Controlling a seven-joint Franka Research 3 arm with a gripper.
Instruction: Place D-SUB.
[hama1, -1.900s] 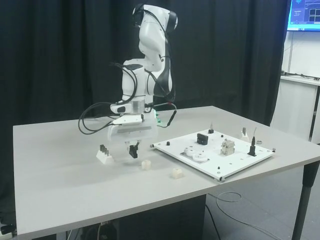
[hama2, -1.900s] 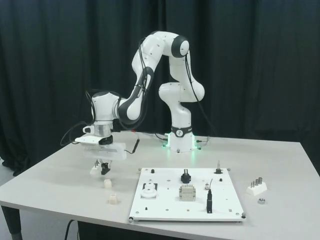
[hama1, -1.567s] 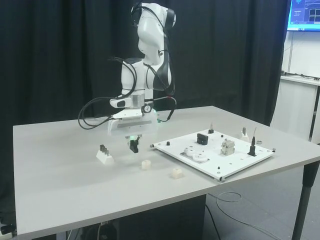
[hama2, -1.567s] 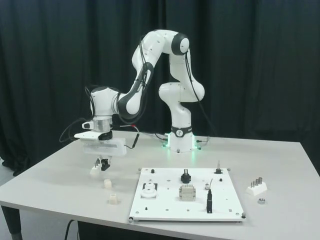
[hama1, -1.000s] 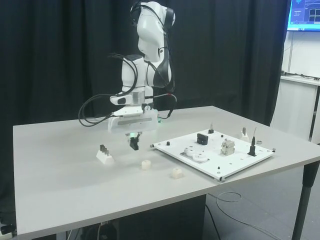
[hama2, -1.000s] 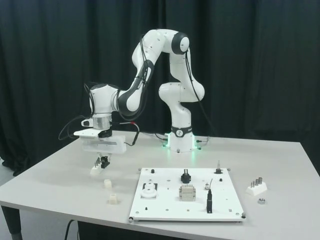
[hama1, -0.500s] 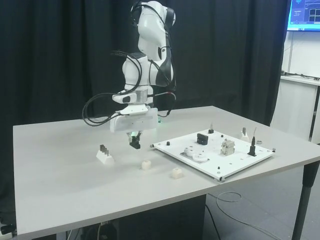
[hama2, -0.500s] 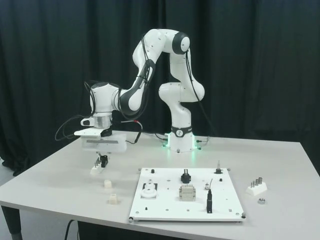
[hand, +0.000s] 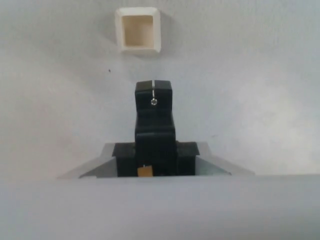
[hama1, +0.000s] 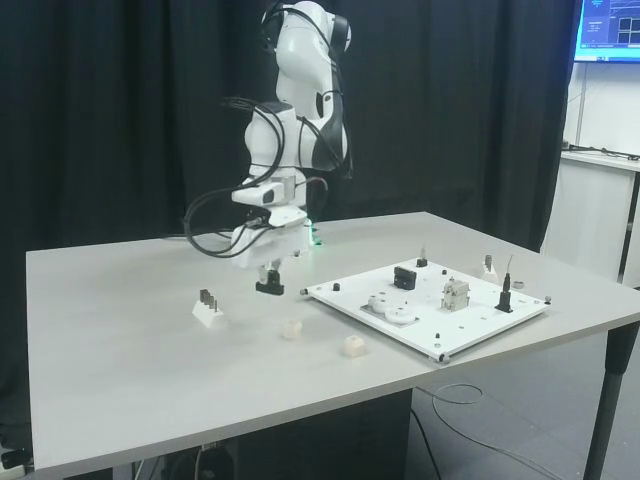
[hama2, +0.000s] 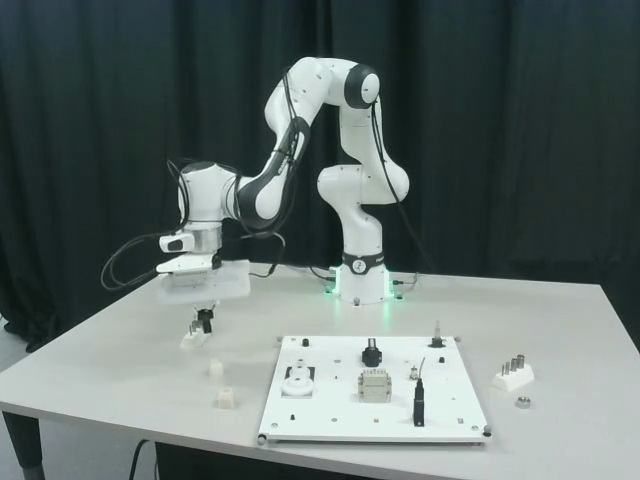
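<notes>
The end effector (hama1: 268, 283) hung above the grey desk (hama1: 120, 350), its fingers closed on the black D-SUB (hand: 154, 120), which was held in the air clear of the desk surface. In the wrist view a small white hollow block (hand: 137, 29) lay on the desk beyond the connector's tip. The white board (hama1: 430, 305) with its fixtures sat well apart from the end effector.

The D-SUB connector (hand: 154, 127) looks like matt black plastic with a small shiny metal screw on its top face. The tabletop (hand: 260, 90) is smooth, matt grey. The arm (hama2: 300, 110) has glossy white shells with black joint bands. The board (hama2: 330, 412) is smooth white; the hollow square block (hand: 137, 29) looks plastic.
</notes>
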